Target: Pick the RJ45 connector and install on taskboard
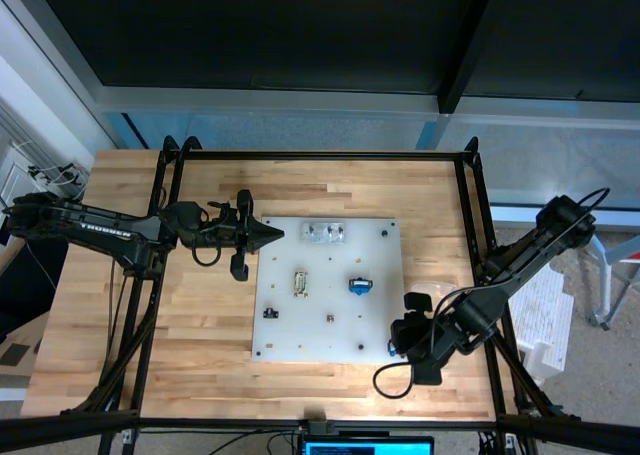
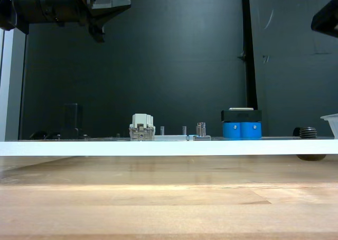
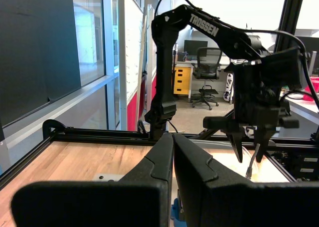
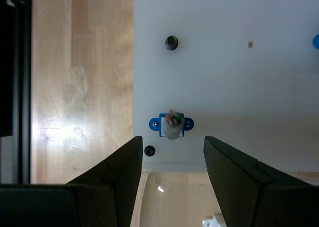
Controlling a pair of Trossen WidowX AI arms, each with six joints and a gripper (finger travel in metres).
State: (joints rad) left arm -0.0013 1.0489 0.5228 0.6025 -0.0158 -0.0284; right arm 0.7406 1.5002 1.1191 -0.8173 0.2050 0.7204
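White board [image 1: 312,347] lies flat on the wood table [image 1: 150,325]. Clock below is the board in the high view, 12 = far edge.

RJ45 [image 4: 172,121]: pale plug standing in a small blue mount [image 4: 155,123] at the board's 5 o'clock corner, just inside the edge. Greenish/orange bits show at its top end. A black screw [image 4: 149,150] sits just beside the mount, toward the board edge.

Right gripper [image 4: 173,138]: over that 5 o'clock corner, pointing down at the board. Fingers are spread wide, with plug and mount in the gap and clear of both fingers. It pinches nothing. Its height above the plug can't be told from the wrist view.

Left gripper [image 1: 277,233]: at the board's 10 o'clock edge, lying level, tips toward 3 o'clock. The low view puts it well above the board. Fingers are pressed together with nothing between them. Its wrist view looks across at the right arm [image 3: 199,27], whose fingers hang down, apart.

Other fittings on the board:
- Grey socket [image 1: 299,282], 9 o'clock of centre.
- Bigger blue block [image 1: 358,286], just 3 o'clock of centre.
- Metal fitting [image 1: 325,233], near 12.

Clear tray [image 2: 330,123] sits off the board past its 3 o'clock edge, near the right arm.
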